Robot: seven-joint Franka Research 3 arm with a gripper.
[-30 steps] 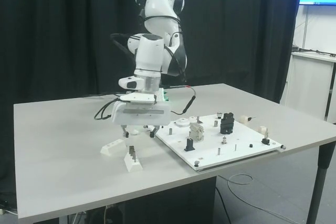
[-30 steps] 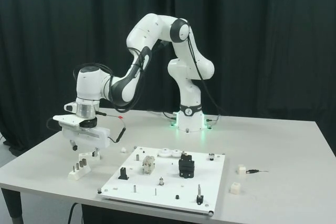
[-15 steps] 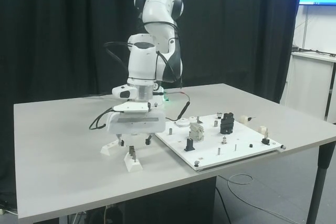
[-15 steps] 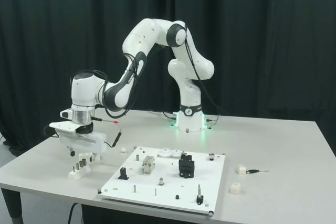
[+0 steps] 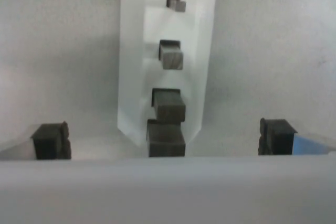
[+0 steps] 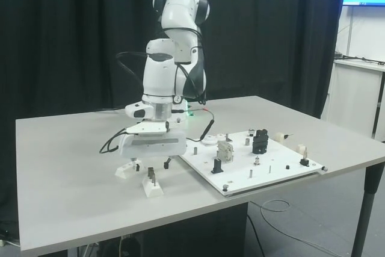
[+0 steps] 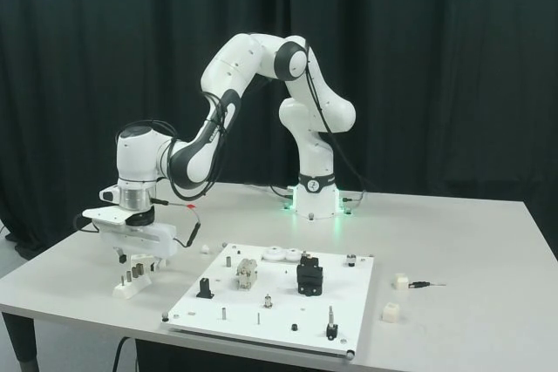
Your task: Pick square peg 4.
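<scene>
Between the open pincer (image 5: 163, 140) fingers stands square peg 4 (image 5: 166, 138).

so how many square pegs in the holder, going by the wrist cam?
4, in one row along the white holder: smallest peg farthest from the pincer, then a second, third and largest between the fingertips. None seem hidden.

From my remote station: a flat white assembly board (image 7: 349, 302) lies on the grey table (image 7: 453, 241) near its front edge, carrying a black block fixture (image 7: 309, 277) at mid-board. Two small white cubes (image 7: 391, 311) sit just off the board's right edge, beside a thin black-tipped pin (image 7: 422, 284). Black curtains (image 7: 436, 58) hang behind.
</scene>
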